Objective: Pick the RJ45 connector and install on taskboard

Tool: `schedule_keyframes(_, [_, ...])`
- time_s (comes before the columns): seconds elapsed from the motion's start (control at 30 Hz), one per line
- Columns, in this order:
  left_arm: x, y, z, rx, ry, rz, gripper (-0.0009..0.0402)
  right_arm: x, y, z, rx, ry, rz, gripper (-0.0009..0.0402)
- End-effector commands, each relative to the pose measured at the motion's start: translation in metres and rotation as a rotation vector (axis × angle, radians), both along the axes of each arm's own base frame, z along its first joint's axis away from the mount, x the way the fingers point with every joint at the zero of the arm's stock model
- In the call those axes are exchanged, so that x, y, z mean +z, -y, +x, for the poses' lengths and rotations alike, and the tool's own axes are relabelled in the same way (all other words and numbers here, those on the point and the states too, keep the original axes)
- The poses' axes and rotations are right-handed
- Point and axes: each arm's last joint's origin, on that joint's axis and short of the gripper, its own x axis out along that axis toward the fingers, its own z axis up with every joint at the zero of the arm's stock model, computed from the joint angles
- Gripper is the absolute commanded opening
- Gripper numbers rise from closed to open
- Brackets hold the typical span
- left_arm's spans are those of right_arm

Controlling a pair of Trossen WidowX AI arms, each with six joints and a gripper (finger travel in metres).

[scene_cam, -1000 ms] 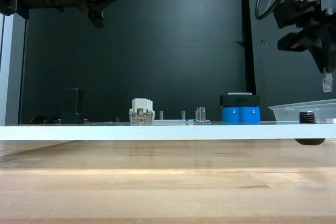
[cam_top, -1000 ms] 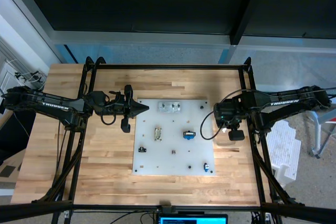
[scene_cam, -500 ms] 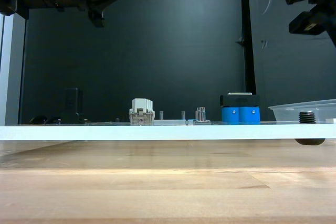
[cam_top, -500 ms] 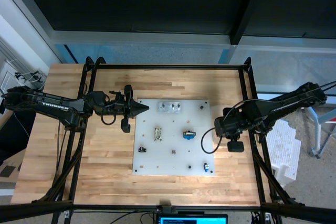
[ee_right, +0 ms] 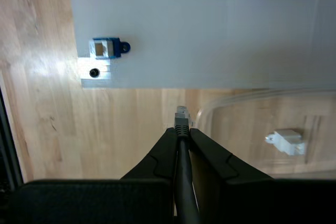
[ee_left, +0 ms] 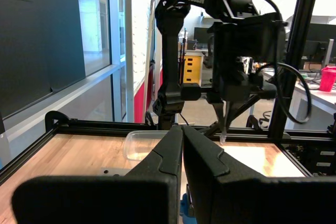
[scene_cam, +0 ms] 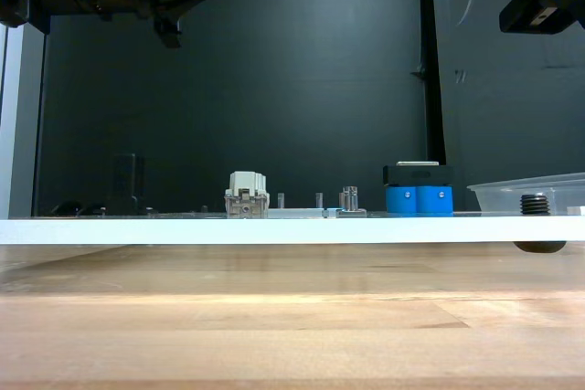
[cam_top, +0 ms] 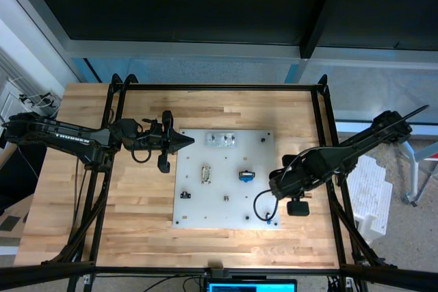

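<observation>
The RJ45 connector point(ee_right: 181, 113) is a tiny pale plug on a black cable, and my right gripper point(ee_right: 181, 129) is shut on it just behind the plug. It hangs over bare wood, just off the edge of the white taskboard point(ee_right: 184, 35) and beside a clear tray point(ee_right: 252, 124). A small blue socket point(ee_right: 107, 47) sits at the board's corner. In the high view the right gripper point(cam_top: 276, 188) hovers at the right edge of the taskboard point(cam_top: 212, 210). My left gripper point(cam_top: 187, 141) is shut and empty, high above the board's far left corner.
A white part point(ee_right: 286, 141) lies in the clear tray point(scene_cam: 530, 191). Blue blocks point(scene_cam: 419, 198), a beige connector housing point(scene_cam: 247, 196) and a small metal fitting point(scene_cam: 348, 200) stand on the board. A black frame rings the wooden table.
The right arm has swung toward the table's near edge along the board's right side, carrying the connector, which has left the low view. The left arm has not moved.
</observation>
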Motion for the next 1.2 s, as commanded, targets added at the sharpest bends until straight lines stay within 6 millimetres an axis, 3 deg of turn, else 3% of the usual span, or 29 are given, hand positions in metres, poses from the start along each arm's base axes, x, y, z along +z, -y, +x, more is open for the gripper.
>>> schedule_keyframes(0.03, [0.0,0.0,0.0,0.0,0.0,0.0,0.0,-0.002,-0.008,0.005,-0.006,-0.011,-0.002,0.0])
schedule_keyframes(0.6, [0.0,0.0,0.0,0.0,0.0,0.0,0.0,-0.017,-0.047,0.031,0.02,-0.02,-0.001,0.0])
schedule_keyframes(1.2, [0.0,0.0,0.0,0.0,0.0,0.0,0.0,-0.028,-0.065,0.043,0.053,-0.016,-0.001,0.0])
